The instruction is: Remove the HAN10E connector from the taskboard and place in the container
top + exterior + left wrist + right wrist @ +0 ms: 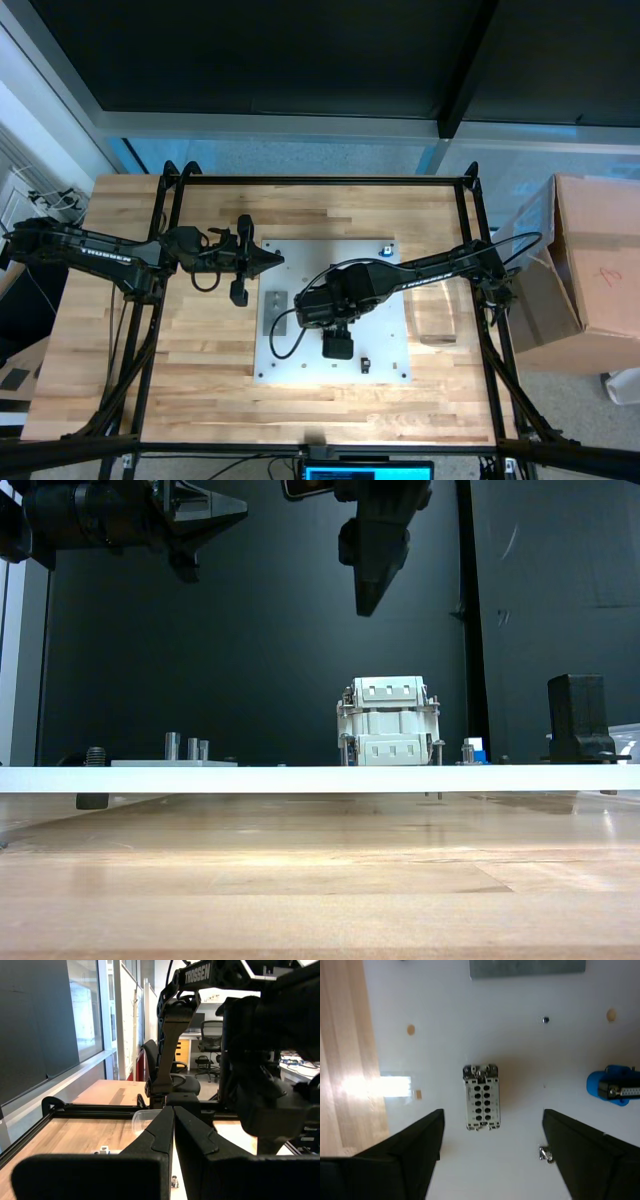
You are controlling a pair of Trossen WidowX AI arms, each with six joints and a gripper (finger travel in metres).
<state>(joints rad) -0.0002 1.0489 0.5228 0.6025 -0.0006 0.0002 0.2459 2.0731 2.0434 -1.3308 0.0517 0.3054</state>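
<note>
Nearest, the white taskboard [300, 778] is seen lying flat on the wooden table [200, 400]. The HAN10E connector [388, 725] is seated upright on the board, untouched by either arm. Directly above it the right gripper [492, 1116] is hung, well clear of the part, pointed down, its fingers [420, 1140] spread wide to either side and nothing held between them. A clear container [432, 320] is set on the table just beside the board's right edge. Farther back, the left gripper [173, 1110] is held high over the board's far left corner, its fingers pressed together and nothing gripped.
</note>
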